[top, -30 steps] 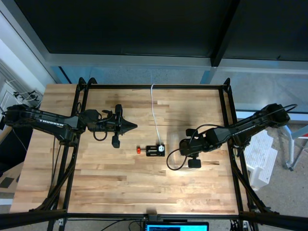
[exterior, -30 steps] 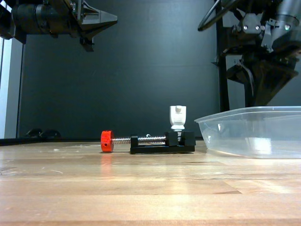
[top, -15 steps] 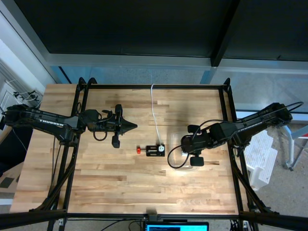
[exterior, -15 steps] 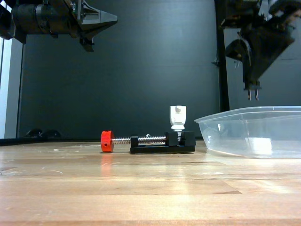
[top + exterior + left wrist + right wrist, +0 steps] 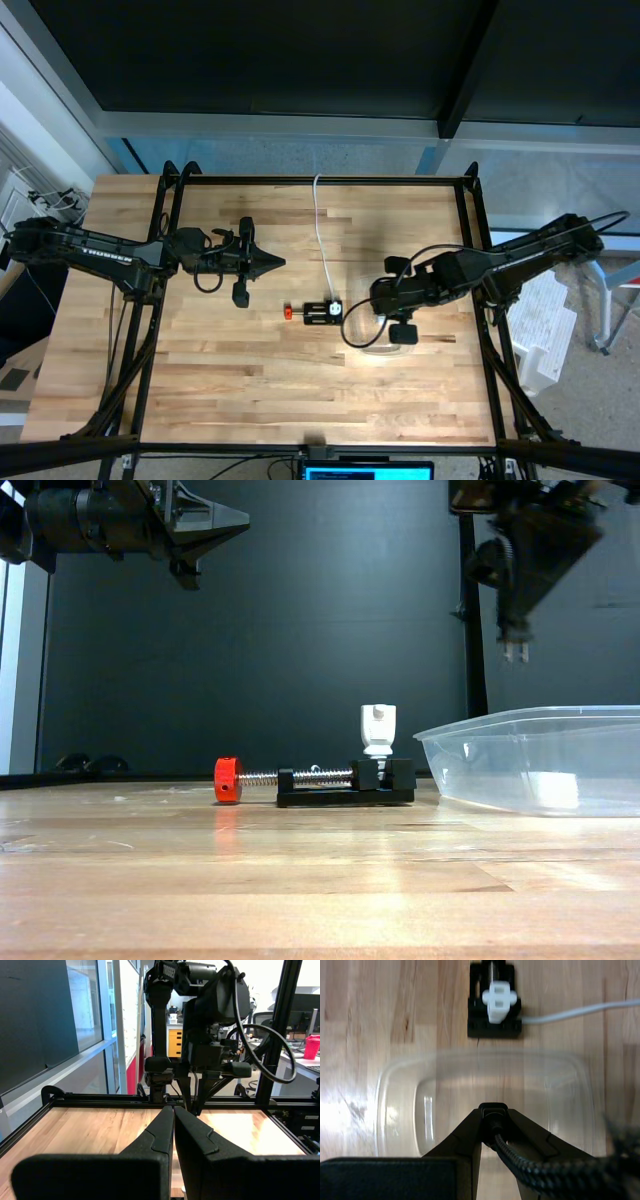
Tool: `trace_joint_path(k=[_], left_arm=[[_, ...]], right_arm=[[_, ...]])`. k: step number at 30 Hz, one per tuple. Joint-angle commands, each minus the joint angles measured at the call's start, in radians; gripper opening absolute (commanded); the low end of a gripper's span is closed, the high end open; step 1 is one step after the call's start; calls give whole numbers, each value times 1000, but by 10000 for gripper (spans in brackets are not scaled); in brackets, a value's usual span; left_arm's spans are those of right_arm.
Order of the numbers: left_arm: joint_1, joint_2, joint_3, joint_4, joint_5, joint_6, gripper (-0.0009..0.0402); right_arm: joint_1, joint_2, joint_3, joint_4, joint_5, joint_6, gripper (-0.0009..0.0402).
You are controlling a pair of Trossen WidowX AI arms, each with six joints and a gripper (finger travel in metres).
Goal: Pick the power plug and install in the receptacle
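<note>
The wooden tabletop carries the receptacle near its middle, and everything else is placed from there.

The left claw hangs high in the air, well to the left of the receptacle. Its fingers are pressed together along their whole length with nothing between them.

The right claw hangs to the right of the receptacle, higher than its white top, and points down. It is clamped tight on the power plug.

A clear plastic tray stands on the tabletop just to the right of the receptacle, directly under the right claw.

The receptacle is a white socket held upright in a black clamp body. A red-orange knob sits on a threaded rod on its left side. A white cable runs from the receptacle toward the far edge of the tabletop.

The power plug sits between the right claw's fingertips, and a black braided cord leaves it. Its two metal prongs point downward. It is above the tray, apart from the receptacle and touching neither.
</note>
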Motion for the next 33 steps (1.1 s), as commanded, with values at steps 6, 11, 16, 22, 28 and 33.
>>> trace_joint_path(k=[6,11,16,22,28,33], left_arm=[[0,0,0,0,0,0,0],[0,0,0,0,0,0,0],[0,0,0,0,0,0,0],[0,0,0,0,0,0,0],[0,0,0,-1,0,0,0],[0,0,0,0,0,0,0]], right_arm=[[-30,122,127,13,2,-42,0],[-45,190,185,25,3,-54,0],[-58,240,218,43,3,-71,0],[-69,290,237,100,3,-79,0],[-72,323,236,139,3,-79,0],[-73,335,235,142,26,-99,0]])
